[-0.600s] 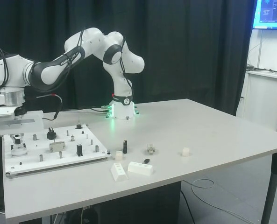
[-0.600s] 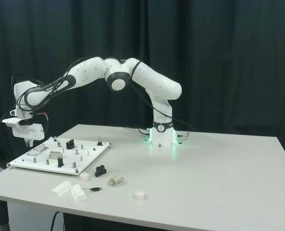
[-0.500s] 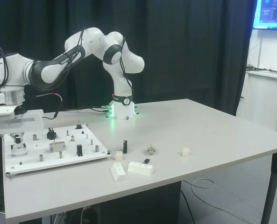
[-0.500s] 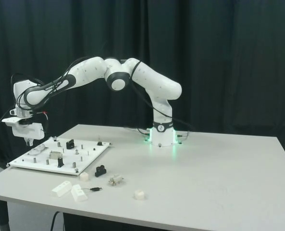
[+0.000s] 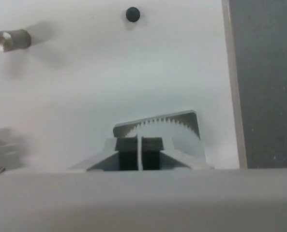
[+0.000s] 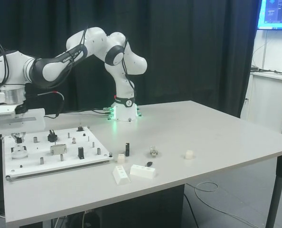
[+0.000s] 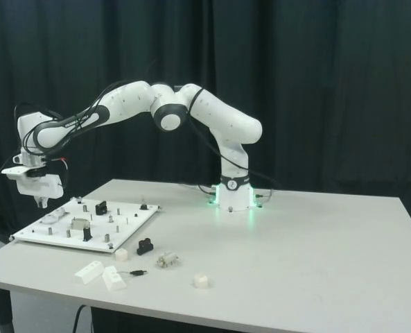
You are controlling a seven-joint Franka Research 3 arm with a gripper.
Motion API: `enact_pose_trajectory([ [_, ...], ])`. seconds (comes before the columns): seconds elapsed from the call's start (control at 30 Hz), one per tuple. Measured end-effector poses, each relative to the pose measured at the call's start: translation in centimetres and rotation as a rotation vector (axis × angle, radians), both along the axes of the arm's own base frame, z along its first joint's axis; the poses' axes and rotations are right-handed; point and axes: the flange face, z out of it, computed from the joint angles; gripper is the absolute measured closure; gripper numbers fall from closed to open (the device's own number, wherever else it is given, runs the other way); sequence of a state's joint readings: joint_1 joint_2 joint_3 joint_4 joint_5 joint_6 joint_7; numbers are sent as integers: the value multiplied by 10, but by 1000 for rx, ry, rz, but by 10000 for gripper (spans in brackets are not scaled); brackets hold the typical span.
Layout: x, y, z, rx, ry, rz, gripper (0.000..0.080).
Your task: Remove large gear.
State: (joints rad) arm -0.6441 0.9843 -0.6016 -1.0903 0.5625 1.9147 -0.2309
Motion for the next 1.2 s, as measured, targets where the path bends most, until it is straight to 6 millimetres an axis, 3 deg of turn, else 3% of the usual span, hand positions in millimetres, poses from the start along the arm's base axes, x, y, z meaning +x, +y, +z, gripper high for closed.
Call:
enact_pose_trajectory([
  [0.23, -2, -1, 4, -3, 16, 4, 802],
  [0.27, -2, -1, 4, -2, 18, 4, 439],
  [0.43, -5, -3, 9, -5, 31, 4, 439],
  [0.47, -6, -4, 10, -5, 33, 4, 133],
  [0.73, -11, -7, 17, -10, 44, -1, 133],
  [0.77, -11, -7, 18, -10, 45, -2, 10],
  [1.2, -14, -8, 17, -4, 49, -11, 4],
])
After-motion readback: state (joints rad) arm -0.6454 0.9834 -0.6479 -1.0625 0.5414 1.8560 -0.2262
